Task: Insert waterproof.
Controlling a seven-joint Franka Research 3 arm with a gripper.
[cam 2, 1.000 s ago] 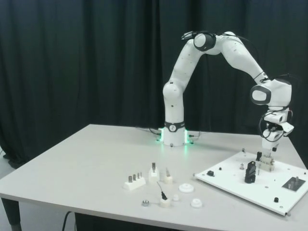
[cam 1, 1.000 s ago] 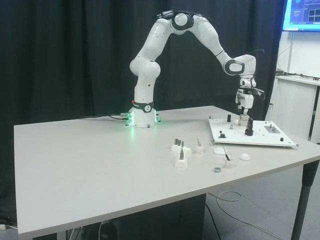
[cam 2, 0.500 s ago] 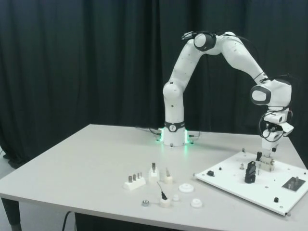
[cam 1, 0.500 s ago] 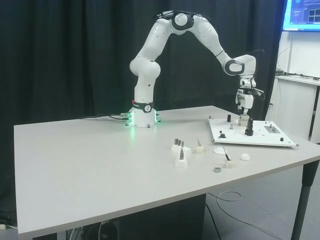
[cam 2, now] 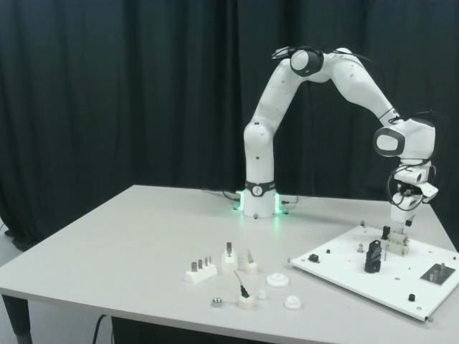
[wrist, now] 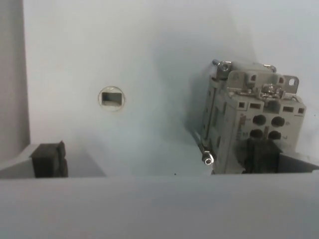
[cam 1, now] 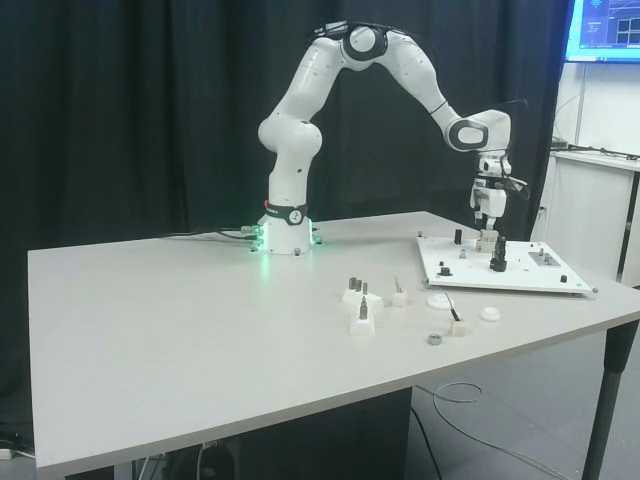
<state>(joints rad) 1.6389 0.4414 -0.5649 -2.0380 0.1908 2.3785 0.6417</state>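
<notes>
The gripper [cam 2: 401,223] hangs over the far part of the white board [cam 2: 344,275], right above the grey socket block [wrist: 251,127] bolted there; whether its jaws are apart or together I cannot tell, since the wrist view shows only a dark shape low over the socket's round holes. That dark shape may be the waterproof plug [wrist: 261,154] (a guess; too little of it shows), and if so it sits at the face of the socket, not plainly seated.

The main risk is a skewed entry; the socket stands turned at an angle in the wrist view, so a plug pushed down out of line could jam on the rim of the holes or catch the metal clip [wrist: 269,90] on the socket. A hard push off-centre might also drag the board across the table [cam 1: 180,320].

Room is tight on one side; a black post [cam 2: 372,256] stands just beside the socket, and small pegs dot the board. The board's outer edge lies near the table's edge. Straight upward the way is open; the loose white holders [cam 1: 362,300] lie well apart from the work.
</notes>
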